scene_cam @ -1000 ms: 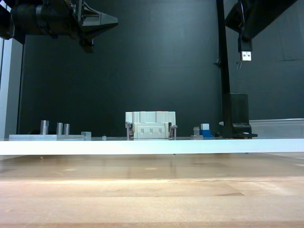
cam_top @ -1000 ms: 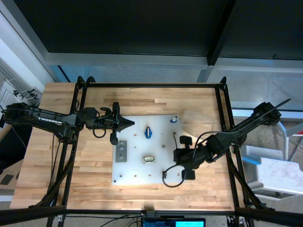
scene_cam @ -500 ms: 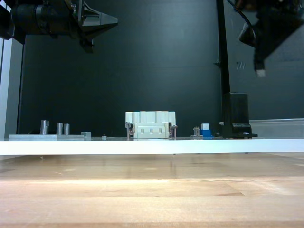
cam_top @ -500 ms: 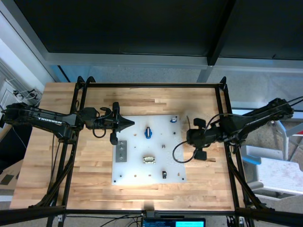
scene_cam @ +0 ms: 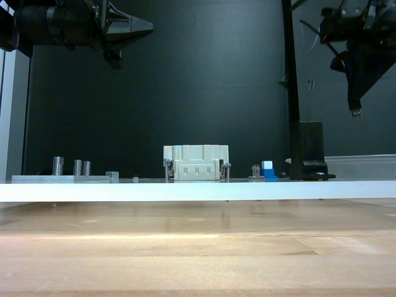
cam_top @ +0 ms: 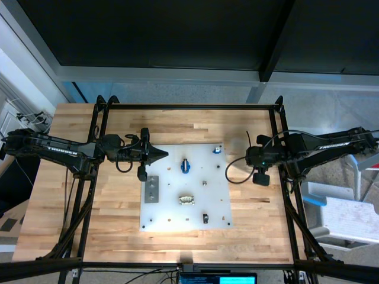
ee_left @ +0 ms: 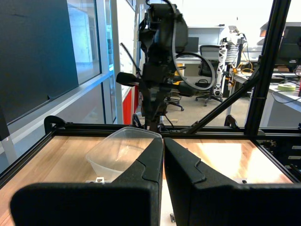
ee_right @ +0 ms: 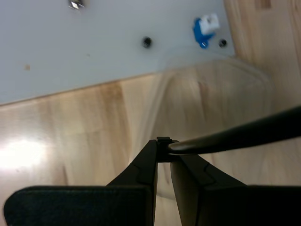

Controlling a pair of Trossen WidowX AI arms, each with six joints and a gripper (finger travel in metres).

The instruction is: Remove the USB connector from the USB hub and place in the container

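While your left tool (cam_top: pixel 160 154) hangs parked in the air over the far left part of the white board (cam_top: pixel 169 204), its fingers pressed together on nothing, your right tool (ee_right: pixel 163 149) is clenched on the USB connector (scene_cam: pixel 354 106). You can see in the right wrist view that the two fingers pinch the small black plug at their very tips, and that the thin black wire runs off to one side. In the low view the plug points straight down with its metal end lowest. It is high in the air, well above the table (cam_top: pixel 118 236), and touches only the fingers. From above, your right tool sits past the right edge of the board, over the clear container (ee_left: pixel 112 156), and the wire droops in a loop beside it. The right wrist view shows the container's faint pale rim beneath the fingertips. The tub rests on the wood just beside the board corner where the small blue part (ee_right: pixel 204 26) stands. The left wrist view agrees: your right arm stands upright over the tub with its tip above the rim. The USB hub (cam_top: pixel 205 218) stands on the board close to its near edge, well apart from the connector. The beige toothed connector (scene_cam: pixel 196 162) sits mid-board, and the grey plate (cam_top: pixel 153 190) with holes lies along the board's left side.
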